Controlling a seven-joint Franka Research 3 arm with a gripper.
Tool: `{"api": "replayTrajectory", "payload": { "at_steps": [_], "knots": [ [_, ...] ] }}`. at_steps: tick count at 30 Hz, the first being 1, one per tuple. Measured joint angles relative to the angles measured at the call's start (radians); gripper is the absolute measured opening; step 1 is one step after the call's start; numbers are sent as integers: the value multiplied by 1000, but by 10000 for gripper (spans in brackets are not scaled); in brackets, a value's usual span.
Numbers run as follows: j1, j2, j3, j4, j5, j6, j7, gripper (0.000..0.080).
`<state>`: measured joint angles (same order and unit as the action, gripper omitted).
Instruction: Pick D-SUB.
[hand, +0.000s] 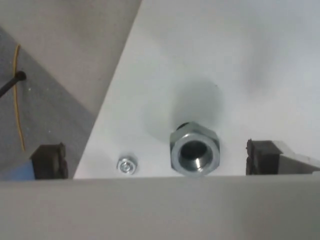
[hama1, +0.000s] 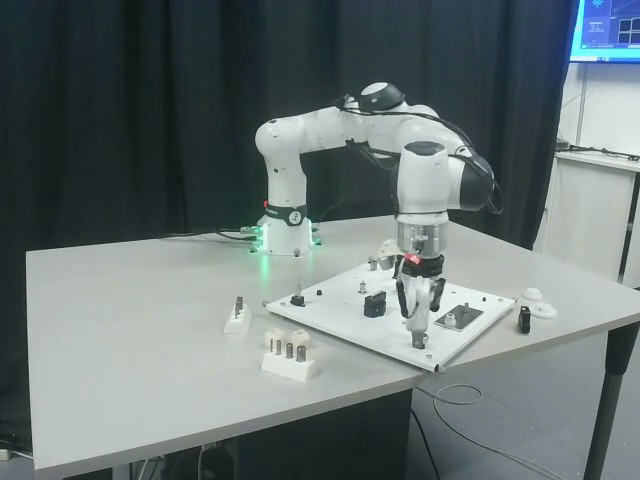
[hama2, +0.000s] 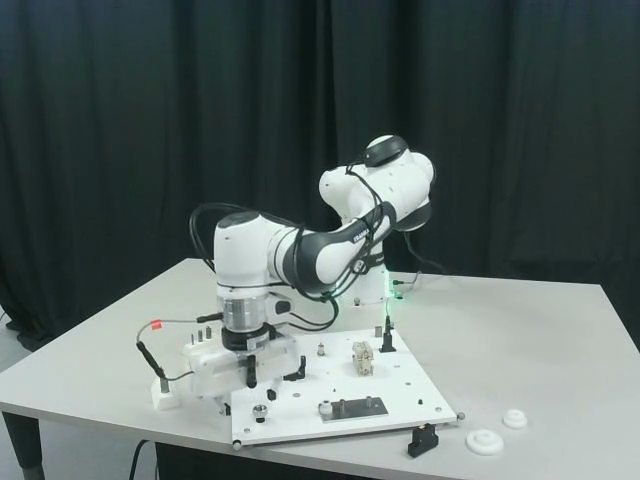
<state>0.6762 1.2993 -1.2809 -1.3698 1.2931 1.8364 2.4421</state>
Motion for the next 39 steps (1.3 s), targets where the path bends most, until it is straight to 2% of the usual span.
{"api": "replayTrajectory", "payload": {
  "at_steps": [10,20,39],
  "knots": [
    [0,-3,-44,5,25,-50,-22,800],
    [-1,-3,-50,22,21,-58,-80,800],
    [-3,2,-42,95,-72,-60,-215,800]
  ]
}}
